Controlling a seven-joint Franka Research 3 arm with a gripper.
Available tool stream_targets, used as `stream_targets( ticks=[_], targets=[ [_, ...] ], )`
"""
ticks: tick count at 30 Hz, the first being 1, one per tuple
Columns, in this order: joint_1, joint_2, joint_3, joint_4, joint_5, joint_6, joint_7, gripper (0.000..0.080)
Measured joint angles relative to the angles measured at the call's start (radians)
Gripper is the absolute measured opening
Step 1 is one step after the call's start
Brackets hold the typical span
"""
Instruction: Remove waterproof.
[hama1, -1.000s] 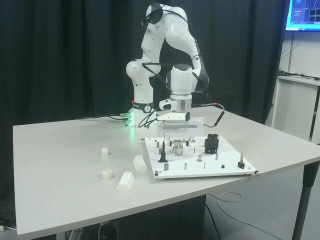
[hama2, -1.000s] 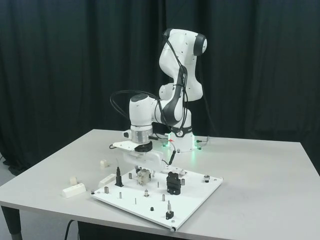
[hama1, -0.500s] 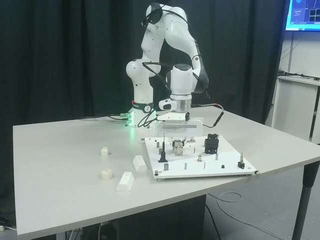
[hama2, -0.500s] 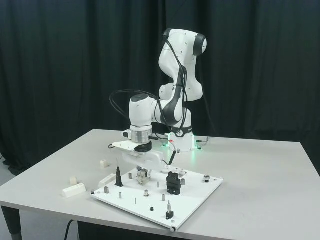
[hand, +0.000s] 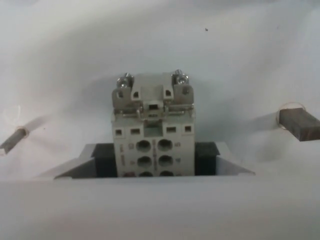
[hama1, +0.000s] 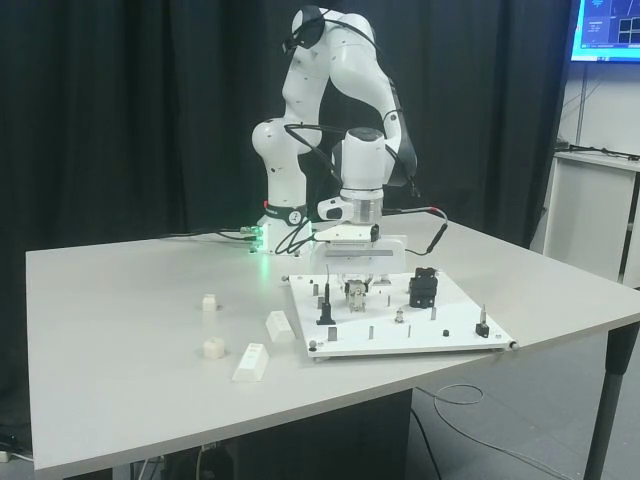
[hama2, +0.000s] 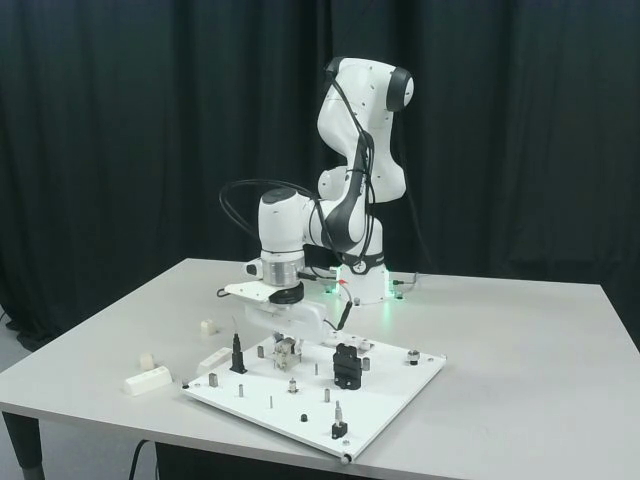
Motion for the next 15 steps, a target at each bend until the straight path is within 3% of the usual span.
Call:
stream_targets(
  ticks=[15],
  targets=[
    [-0.002,0.0,0.0,0.002,-0.003,-0.005,0.0,0.0314]
  ],
)
